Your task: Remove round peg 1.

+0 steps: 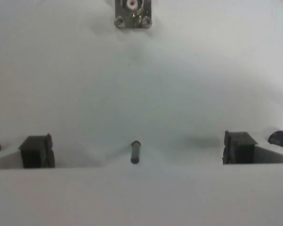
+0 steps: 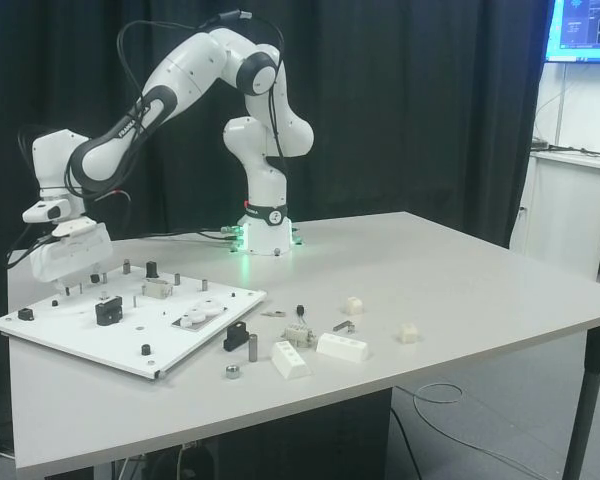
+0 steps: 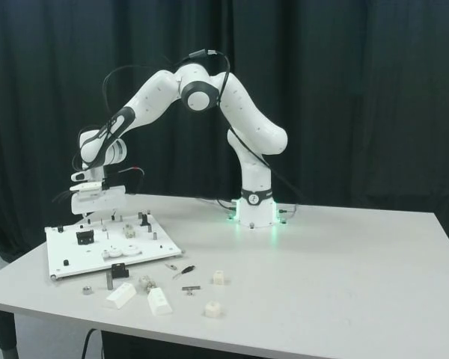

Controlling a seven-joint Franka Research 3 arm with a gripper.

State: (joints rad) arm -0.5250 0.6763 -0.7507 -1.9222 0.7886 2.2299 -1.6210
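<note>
Overhead, pincer gapes wide, holding nothing; slim cylindrical grey peg upright between ribbed black pads.

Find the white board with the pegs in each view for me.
Wrist view: white board fills the picture behind the fingertips.
First room view: white board at lower left, under the gripper.
Second room view: white board at left.
Shared landmark: the gripper above the board.

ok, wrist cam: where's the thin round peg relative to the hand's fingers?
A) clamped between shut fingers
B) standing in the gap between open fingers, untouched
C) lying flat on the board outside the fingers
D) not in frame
B: the round peg stands upright on the white board, midway between the two black fingertips, which sit wide apart without touching it.
</note>
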